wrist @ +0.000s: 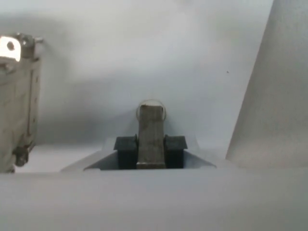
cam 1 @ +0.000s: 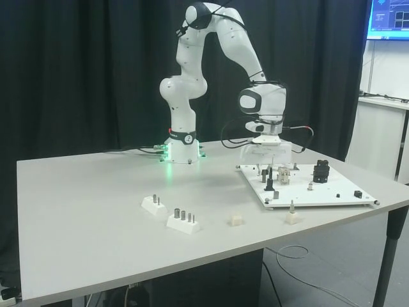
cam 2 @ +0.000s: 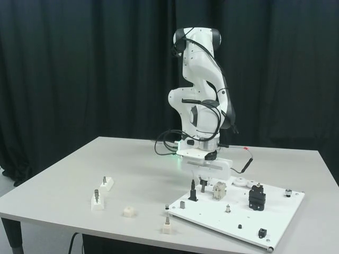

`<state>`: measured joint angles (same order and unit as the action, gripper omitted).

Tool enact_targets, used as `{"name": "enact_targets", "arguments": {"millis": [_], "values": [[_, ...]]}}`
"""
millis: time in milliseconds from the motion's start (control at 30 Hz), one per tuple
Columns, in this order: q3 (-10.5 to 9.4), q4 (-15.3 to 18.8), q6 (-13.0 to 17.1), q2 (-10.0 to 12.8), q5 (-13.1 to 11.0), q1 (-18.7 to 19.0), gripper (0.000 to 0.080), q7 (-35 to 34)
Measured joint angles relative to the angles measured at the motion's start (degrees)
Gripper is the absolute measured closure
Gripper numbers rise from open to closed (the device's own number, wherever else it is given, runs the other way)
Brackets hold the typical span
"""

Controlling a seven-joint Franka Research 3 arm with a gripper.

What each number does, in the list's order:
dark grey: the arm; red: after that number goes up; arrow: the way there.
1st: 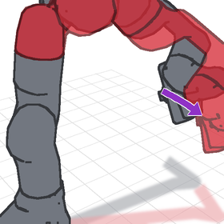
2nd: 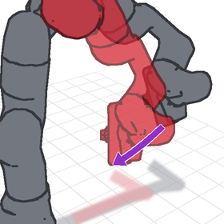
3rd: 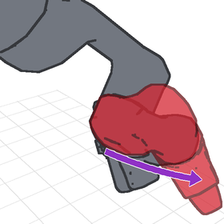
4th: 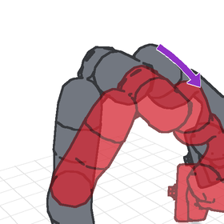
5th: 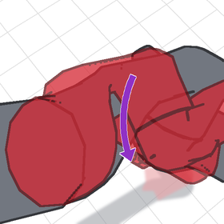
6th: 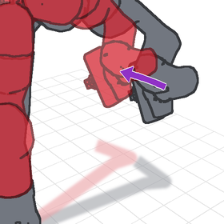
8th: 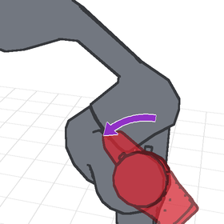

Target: Insert square peg 3.

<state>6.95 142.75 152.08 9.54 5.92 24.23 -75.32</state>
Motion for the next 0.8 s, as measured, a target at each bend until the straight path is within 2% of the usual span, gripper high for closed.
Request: {"name": "enact_targets", "arguments": {"millis": [333, 500, 800], "values": [[0.00, 0.0, -0.3, -0.1, 0.0, -0.1, 0.0689, 6.0], [-0.01, 0.0, -0.3, -0.1, -0.2, -0.2, 0.0689, 5.4], [-0.01, 0.0, -0.1, 0.0, -1.1, -0.3, 0.0689, 0.3]]}}
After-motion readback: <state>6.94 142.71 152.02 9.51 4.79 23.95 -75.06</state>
